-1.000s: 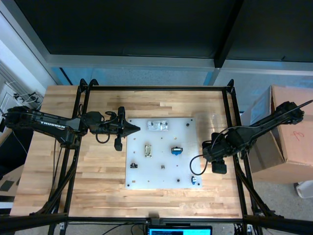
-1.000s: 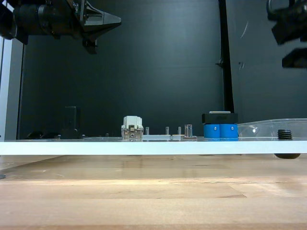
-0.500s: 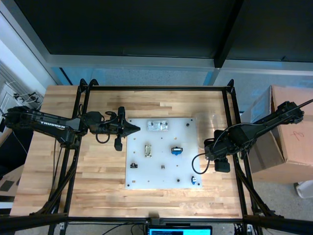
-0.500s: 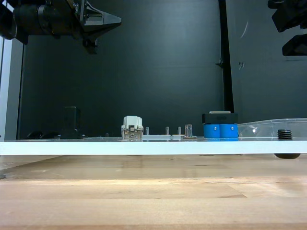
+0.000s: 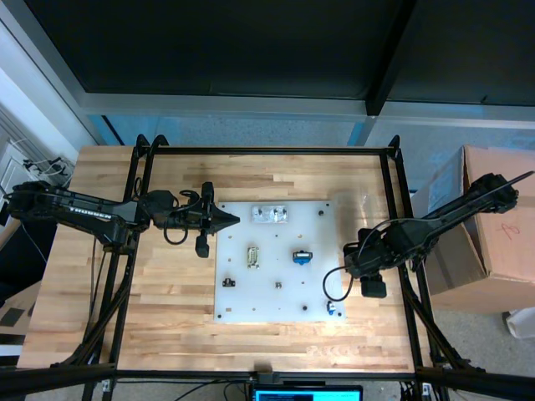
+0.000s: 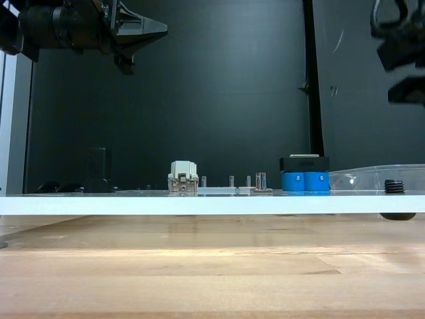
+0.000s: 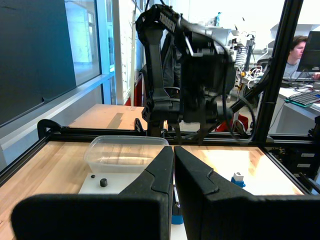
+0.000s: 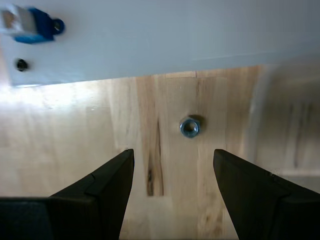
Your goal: Unfasten the M12 nut and place it in the container
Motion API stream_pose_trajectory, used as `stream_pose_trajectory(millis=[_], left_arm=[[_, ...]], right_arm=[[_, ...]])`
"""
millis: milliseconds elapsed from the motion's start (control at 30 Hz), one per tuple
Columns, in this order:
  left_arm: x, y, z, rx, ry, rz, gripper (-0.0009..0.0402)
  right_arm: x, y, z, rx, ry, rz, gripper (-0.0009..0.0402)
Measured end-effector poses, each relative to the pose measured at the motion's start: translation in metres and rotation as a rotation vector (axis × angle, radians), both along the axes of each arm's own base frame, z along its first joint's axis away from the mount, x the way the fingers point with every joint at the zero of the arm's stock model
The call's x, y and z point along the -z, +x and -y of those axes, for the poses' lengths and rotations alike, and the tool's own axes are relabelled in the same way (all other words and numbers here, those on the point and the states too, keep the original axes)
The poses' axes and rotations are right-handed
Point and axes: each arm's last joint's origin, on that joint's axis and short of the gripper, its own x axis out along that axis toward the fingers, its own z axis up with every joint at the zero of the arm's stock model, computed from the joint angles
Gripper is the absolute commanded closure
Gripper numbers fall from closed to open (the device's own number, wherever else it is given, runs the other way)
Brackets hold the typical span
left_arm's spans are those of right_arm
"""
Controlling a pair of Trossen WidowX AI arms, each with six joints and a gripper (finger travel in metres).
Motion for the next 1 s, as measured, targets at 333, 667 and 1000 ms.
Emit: stream_pose_trajectory(millis=[333, 667, 1000], left_arm=[[0.000, 0.000, 0.000, 0.000, 0.000, 0.000, 0.0393], [0.000, 0.000, 0.000, 0.000, 0.000, 0.000, 0.0393], [0.000, 0.000, 0.000, 0.000, 0.000, 0.000, 0.0393]], right_arm=[[0.040, -0.003, 0.000, -0.026, -0.007, 0.016, 0.0173], [0.059, -0.006, 0.004, -0.013, -0.084, 0.051, 0.0173], [0.067, -0.009, 0.006, -0.075, -0.098, 0.060, 0.0173]])
